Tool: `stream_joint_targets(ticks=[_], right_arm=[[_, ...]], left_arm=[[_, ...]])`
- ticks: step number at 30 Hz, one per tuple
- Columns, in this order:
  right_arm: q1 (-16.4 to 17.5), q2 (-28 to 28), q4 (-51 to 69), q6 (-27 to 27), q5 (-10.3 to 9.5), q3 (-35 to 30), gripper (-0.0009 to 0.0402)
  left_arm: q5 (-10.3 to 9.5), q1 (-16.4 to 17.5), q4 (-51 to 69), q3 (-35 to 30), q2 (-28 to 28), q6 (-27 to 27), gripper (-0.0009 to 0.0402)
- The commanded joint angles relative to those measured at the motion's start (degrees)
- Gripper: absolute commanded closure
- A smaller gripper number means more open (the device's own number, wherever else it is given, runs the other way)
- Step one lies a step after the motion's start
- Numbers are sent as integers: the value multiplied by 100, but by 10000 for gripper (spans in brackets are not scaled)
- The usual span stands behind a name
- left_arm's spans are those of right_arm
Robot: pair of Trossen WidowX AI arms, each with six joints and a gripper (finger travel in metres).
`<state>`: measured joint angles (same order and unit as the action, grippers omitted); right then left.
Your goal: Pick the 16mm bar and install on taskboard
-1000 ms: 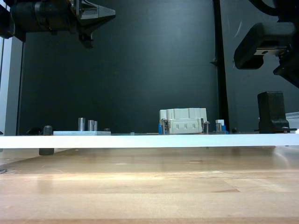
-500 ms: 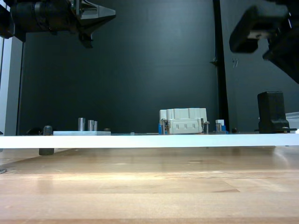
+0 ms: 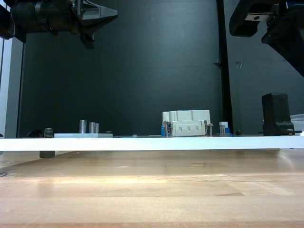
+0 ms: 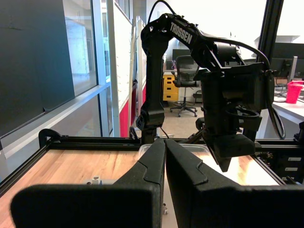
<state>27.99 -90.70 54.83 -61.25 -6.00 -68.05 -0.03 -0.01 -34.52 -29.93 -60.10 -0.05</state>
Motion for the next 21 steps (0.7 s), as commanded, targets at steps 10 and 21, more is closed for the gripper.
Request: stream_joint_targets(ticks=[10, 21], right_arm=[[-149, 151, -74, 474, -2, 2, 250], [-1005, 855, -621, 2404, 291, 2, 250]], left_arm=[[2, 2, 0, -2, 0, 0, 393], [2, 0, 0, -2, 0, 0, 393]])
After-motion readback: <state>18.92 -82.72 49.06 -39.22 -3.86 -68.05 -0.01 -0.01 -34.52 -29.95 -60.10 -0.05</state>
